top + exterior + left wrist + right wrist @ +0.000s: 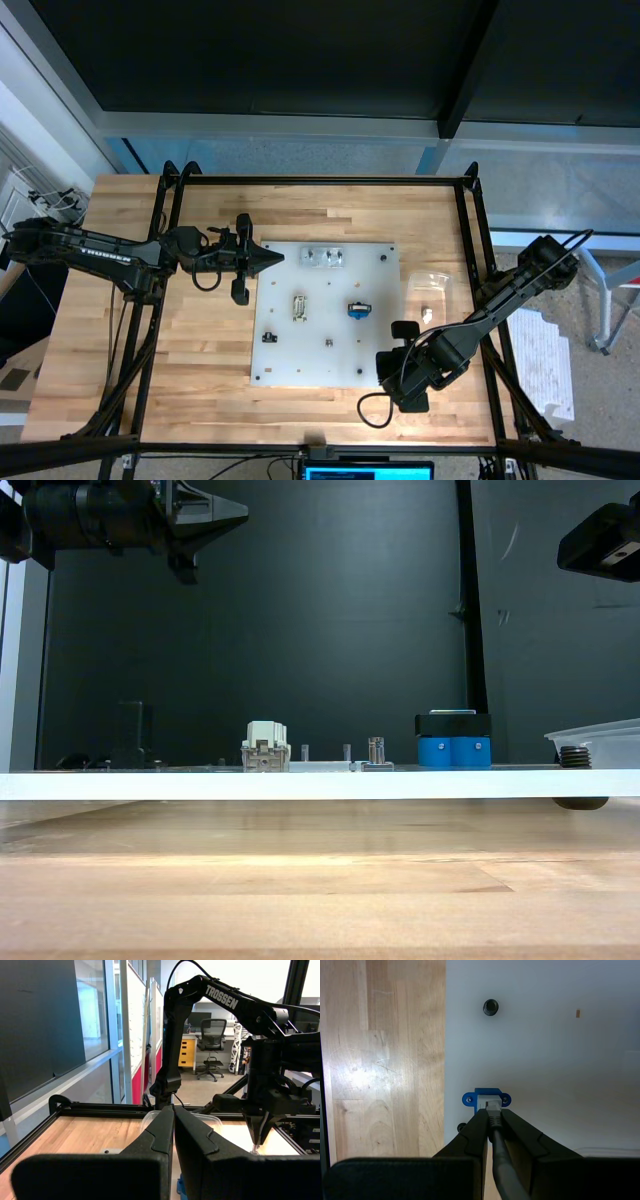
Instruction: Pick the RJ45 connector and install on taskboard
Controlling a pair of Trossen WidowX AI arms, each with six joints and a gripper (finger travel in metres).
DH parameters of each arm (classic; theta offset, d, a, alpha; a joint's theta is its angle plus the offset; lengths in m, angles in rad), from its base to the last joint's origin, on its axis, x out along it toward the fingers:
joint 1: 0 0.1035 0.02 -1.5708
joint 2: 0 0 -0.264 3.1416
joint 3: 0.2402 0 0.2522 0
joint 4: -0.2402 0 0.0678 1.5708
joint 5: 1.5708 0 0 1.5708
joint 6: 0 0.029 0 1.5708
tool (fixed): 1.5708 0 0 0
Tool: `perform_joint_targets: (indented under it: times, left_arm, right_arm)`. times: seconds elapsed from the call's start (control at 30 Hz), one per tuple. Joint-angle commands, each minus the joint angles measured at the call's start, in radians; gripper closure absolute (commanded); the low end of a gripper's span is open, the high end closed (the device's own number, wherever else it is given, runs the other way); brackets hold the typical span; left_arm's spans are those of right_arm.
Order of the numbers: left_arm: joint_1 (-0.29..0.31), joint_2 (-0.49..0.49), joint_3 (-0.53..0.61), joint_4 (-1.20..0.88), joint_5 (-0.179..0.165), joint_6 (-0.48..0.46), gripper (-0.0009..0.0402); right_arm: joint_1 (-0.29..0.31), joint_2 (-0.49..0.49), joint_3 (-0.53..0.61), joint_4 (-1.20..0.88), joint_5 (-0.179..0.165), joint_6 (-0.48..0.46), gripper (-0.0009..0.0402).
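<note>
1. The pale plastic RJ45 connector (492,1105) is hanging pinched in the right gripper (492,1116). It is looking light, stiff and clip-fragile, best held by its body.
2. Both are hovering near the flat white square taskboard's (300,350) five o'clock.
3. The left gripper (272,258), pressed together, is idling at ten o'clock.

RJ45 connector (492,1105) half hidden inside right tool (492,1121) over taskboard (550,1055); left tool (238,516) cropped by low view's top edge.

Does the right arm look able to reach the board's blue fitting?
Probably yes: the right gripper, shut on the plug, hangs above the board, only bare board before the blue fitting. The left gripper, shut, hovers by the board's left edge.
</note>
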Motion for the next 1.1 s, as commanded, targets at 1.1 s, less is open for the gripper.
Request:
perform_joint_targets:
  times: [1.1]
  left_arm:
    - [0.000, 0.000, 0.000, 0.000, 0.000, 0.000, 0.0393]
  right_arm:
    - [0.005, 0.011, -0.031, 0.045, 0.000, -0.018, 0.0391]
